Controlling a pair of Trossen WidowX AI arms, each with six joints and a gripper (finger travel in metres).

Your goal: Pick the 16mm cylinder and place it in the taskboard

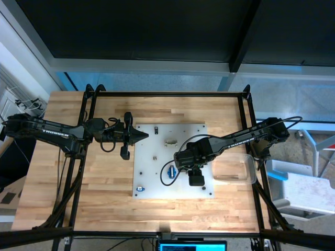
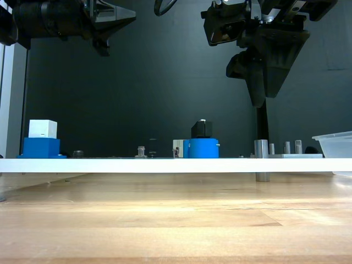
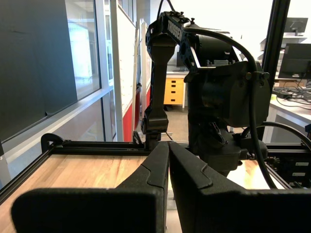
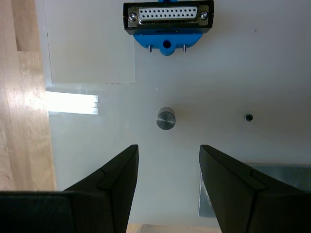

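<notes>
Over the pale wooden table (image 1: 63,198), the left gripper (image 1: 144,135) hangs pinched closed left of centre; the right gripper (image 4: 168,148) hovers, jaws wide, over the small silvery metal cylinder (image 4: 165,119) upright in the flat white square taskboard (image 1: 157,178) mid-frame: looks placed, next a straight lift clear.

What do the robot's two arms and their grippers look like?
The left arm and right arm are matte black, with white lettering along the forearm and black cables looping near the wrists. The left gripper, over the taskboard's left edge, has wedge-shaped black fingers tapering to a point. The right gripper, above the taskboard, has the same angular black fingers.
</notes>
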